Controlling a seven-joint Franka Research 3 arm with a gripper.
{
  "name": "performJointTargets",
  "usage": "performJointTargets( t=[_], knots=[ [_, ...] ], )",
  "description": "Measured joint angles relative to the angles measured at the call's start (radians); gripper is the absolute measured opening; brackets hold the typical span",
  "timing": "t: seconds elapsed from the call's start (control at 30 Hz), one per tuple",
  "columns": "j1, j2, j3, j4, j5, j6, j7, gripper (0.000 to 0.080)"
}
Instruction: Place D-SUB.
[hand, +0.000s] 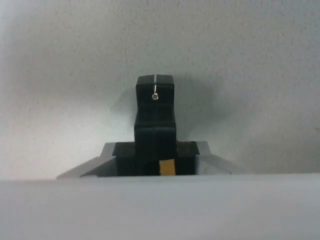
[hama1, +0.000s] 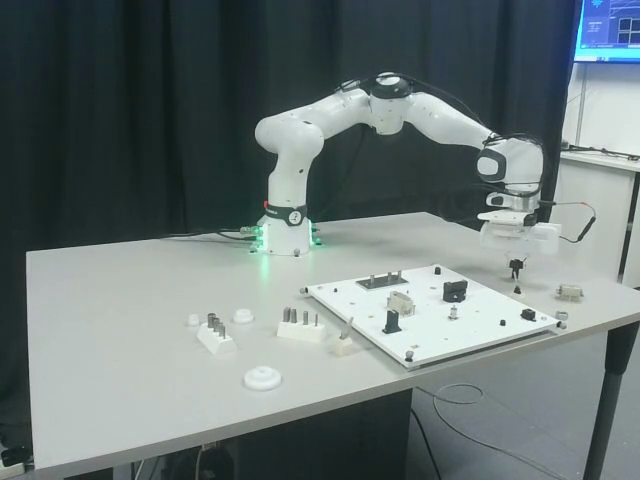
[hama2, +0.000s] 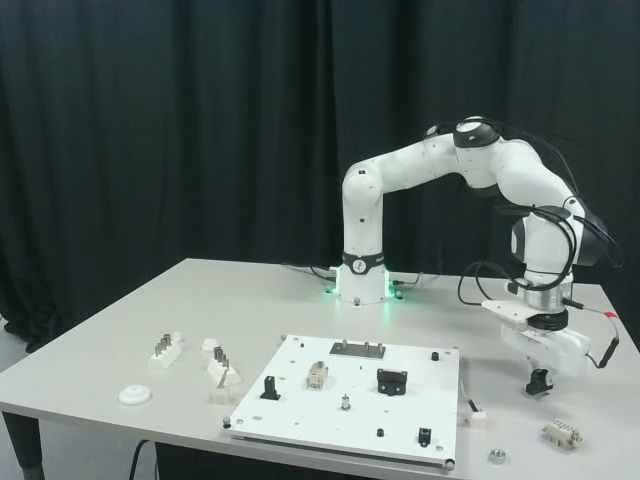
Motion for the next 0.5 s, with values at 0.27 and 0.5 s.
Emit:
performJointTargets(
  t=[0.27, 0.5],
  knots=[
    [0.004, 0.000, -0.001, 0.001, -0.007, 0.000, 0.016, 0.0154],
    [0.004, -0.005, -0.007, 0.005, -0.020, -0.002, 0.060, 0.0699]
  ],
)
